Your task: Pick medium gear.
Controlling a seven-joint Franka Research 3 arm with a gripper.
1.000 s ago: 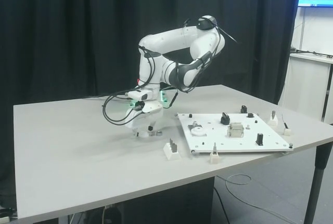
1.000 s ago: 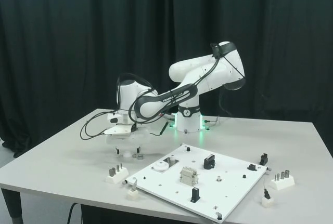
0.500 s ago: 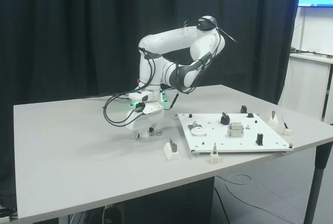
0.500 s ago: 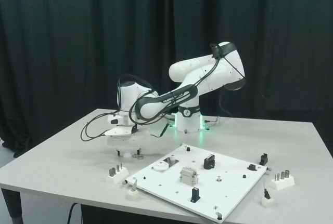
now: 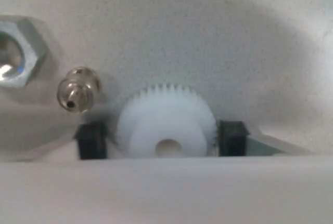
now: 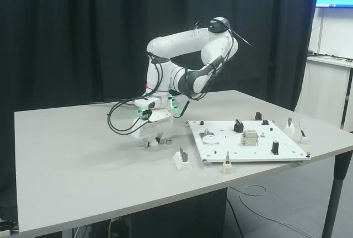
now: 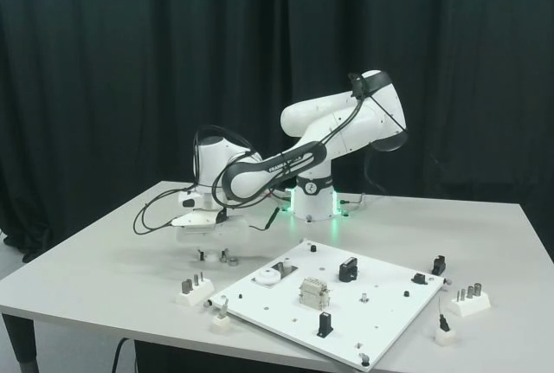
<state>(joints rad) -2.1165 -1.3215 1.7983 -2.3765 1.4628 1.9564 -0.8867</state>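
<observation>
Your hand (image 5: 165,140) is closed on the medium gear (image 5: 165,125): in the wrist view the two black fingertips (image 5: 91,141) press against opposite sides of the white toothed wheel, and its centre hole sits midway between them. The gear stands on edge in the grip, its flat face turned toward the wrist camera.

Just beside one fingertip lies a small metal pin (image 5: 77,89), close to the gear's teeth but not touching them. Further out on the same side, a metal hex nut (image 5: 18,52) rests on the grey tabletop (image 5: 218,31), partly cut off at the edge of the view.

From the room cameras you can see the hand (image 6: 151,138) low over the tabletop (image 6: 71,155), pointing straight down, with the white arm (image 6: 187,47) folded back above it. Whether the gear is touching the surface or lifted clear of it cannot be told from these views. A small metal part (image 6: 167,140) lies on the tabletop right next to the hand, on the side facing the white board (image 6: 248,141).

The board lies flat, well apart from the hand, and carries a white gear (image 6: 209,139) on a peg, a grey block (image 6: 249,138) and several black fixtures. Between the hand and the front table edge stands a small white holder (image 6: 182,160) with upright pins.

In the second room view the hand (image 7: 210,250) sits beside the holder (image 7: 193,292) and the board (image 7: 346,304).
</observation>
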